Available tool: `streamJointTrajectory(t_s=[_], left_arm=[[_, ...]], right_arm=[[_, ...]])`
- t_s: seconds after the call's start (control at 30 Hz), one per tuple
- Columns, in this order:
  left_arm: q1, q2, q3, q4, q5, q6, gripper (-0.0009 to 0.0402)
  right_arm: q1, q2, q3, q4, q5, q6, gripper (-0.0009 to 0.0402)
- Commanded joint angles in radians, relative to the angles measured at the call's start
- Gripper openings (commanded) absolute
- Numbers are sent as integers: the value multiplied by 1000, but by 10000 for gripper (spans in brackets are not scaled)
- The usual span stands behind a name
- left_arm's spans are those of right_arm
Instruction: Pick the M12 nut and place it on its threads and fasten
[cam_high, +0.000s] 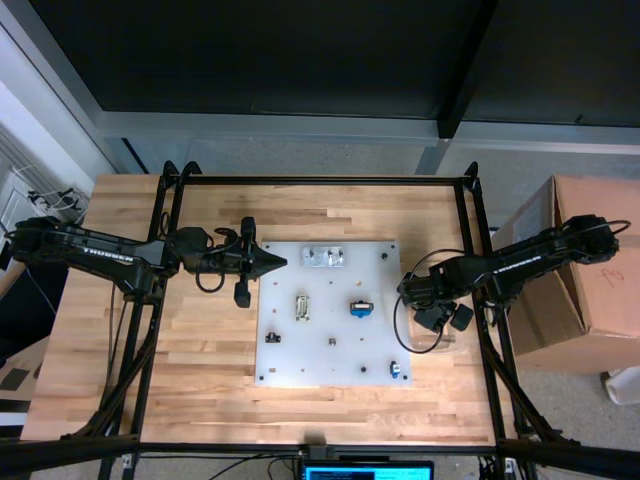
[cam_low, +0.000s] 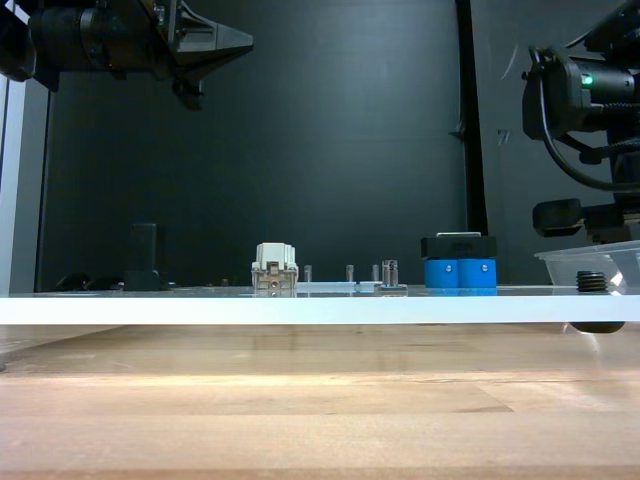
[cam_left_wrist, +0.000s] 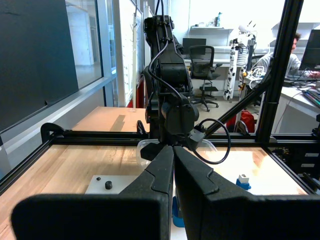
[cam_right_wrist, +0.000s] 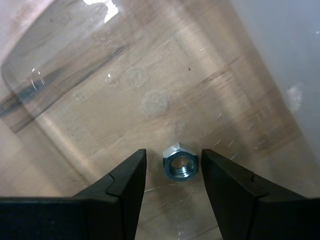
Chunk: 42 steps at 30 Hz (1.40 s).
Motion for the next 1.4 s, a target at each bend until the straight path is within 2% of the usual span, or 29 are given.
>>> streamJointTrajectory(t_s=[0.03,0.53,0.7,0.9,1.1,1.4], left_arm=[[0,0,0,0,0,0,0],[0,0,0,0,0,0,0],[0,0,0,0,0,0,0],[0,0,0,0,0,0,0],[0,0,0,0,0,0,0],[0,0,0,0,0,0,0]], right_arm=[[0,6,-6,5,0,1,133],[0,5,-5,14,0,2,36],[0,-20,32,-21,0,13,13],[9,-51,152,-195,0,12,8],[61,-43,278,-315,0,-58,9],[172,73,400,-339,1,-212,9]])
